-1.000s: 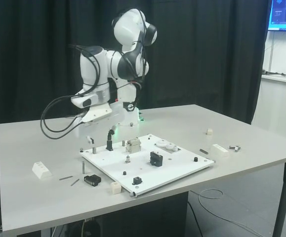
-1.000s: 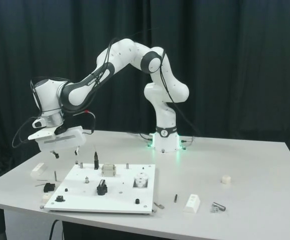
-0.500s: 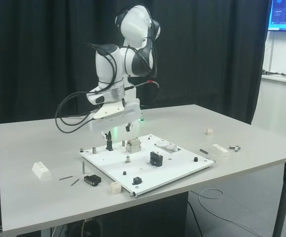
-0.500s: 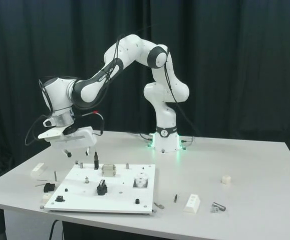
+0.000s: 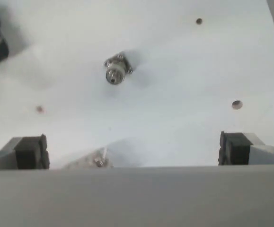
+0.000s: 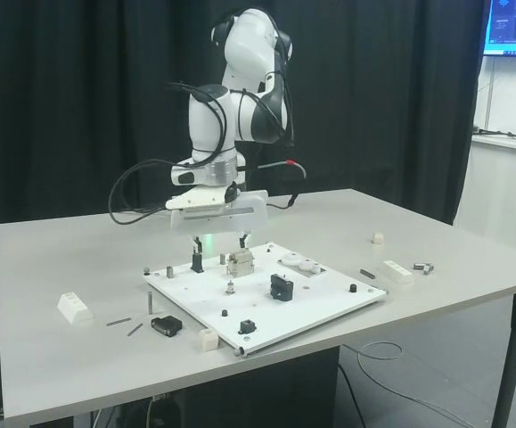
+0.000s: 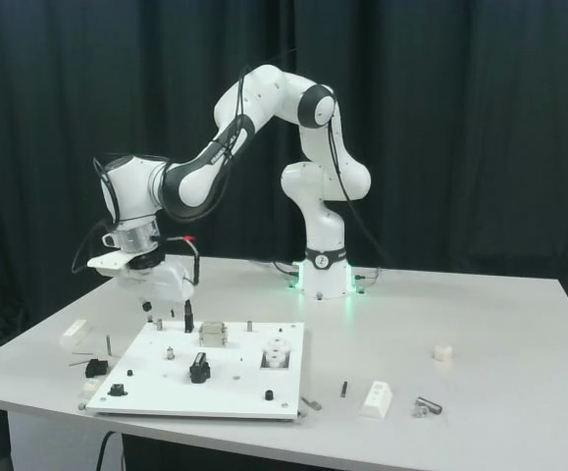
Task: Remove BNC.
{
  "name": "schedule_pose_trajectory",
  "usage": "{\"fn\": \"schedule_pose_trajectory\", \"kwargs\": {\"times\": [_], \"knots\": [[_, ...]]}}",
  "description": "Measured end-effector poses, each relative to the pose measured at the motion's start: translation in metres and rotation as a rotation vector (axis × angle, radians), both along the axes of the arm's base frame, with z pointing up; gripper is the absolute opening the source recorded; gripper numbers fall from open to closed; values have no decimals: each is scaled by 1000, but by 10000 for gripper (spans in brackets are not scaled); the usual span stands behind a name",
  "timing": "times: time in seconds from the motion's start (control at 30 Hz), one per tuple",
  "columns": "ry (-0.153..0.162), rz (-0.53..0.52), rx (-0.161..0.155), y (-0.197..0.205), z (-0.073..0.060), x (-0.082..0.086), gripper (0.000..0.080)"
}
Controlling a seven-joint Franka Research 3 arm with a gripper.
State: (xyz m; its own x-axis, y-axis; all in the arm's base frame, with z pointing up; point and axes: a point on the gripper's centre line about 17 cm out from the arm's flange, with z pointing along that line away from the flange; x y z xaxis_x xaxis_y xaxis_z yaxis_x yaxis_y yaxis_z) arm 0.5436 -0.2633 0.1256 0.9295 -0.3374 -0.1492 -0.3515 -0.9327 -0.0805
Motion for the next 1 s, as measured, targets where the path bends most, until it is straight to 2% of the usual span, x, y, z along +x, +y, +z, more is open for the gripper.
{"fn": "schedule_pose_trajectory", "kwargs": {"times": [0.2,0.4,0.7,1.0], "knots": [[-25,-203,-53,-3,-5,5,800],[-68,-385,-93,-5,-8,6,800],[-139,-494,-124,-4,-13,4,800],[-170,-534,-149,1,-23,5,800]]}}
